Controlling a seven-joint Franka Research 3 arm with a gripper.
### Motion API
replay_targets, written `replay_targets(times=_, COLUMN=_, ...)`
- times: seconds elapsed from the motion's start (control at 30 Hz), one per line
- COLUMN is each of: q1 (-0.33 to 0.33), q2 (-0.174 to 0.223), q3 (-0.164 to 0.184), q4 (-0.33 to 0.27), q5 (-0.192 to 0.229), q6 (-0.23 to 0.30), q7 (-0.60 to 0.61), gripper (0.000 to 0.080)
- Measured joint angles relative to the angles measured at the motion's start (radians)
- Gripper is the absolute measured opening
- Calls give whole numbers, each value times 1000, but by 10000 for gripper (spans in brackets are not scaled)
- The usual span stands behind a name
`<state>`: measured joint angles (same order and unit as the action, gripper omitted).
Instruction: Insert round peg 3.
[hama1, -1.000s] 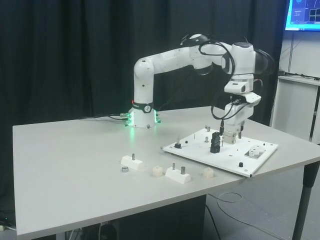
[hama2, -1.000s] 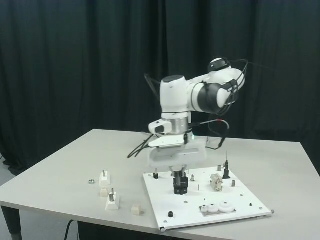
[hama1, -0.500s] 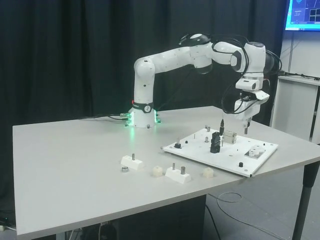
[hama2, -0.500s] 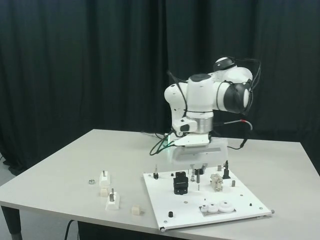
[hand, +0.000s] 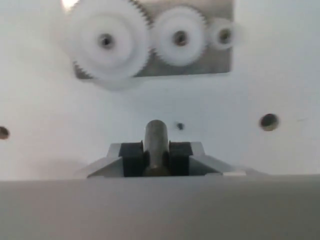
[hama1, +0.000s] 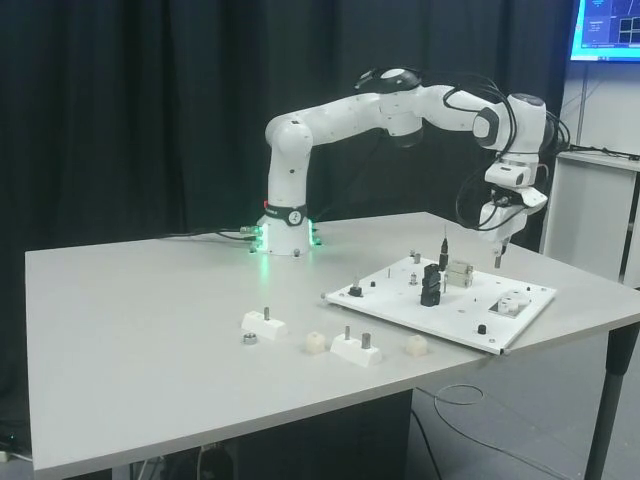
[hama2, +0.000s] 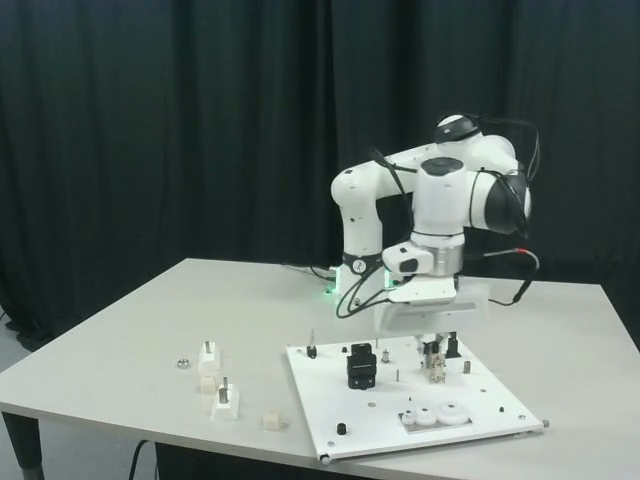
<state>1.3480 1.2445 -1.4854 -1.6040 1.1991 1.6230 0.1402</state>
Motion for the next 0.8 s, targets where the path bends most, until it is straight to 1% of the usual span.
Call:
replay_targets(times=0.4, q1=60, q2=0, q3=29, q4=-28, q5=-2, q6=2, q7=59, gripper=104)
replay_targets(times=0.63, q1=101, q2=0, q3=33, q4=-50, q5=-2, q6=5, q7=88, gripper=104)
replay_targets(times=0.8, q1=133, q2=0, q3=35, q4=-70, q5=-2, q6=21, q7=113, gripper=104)
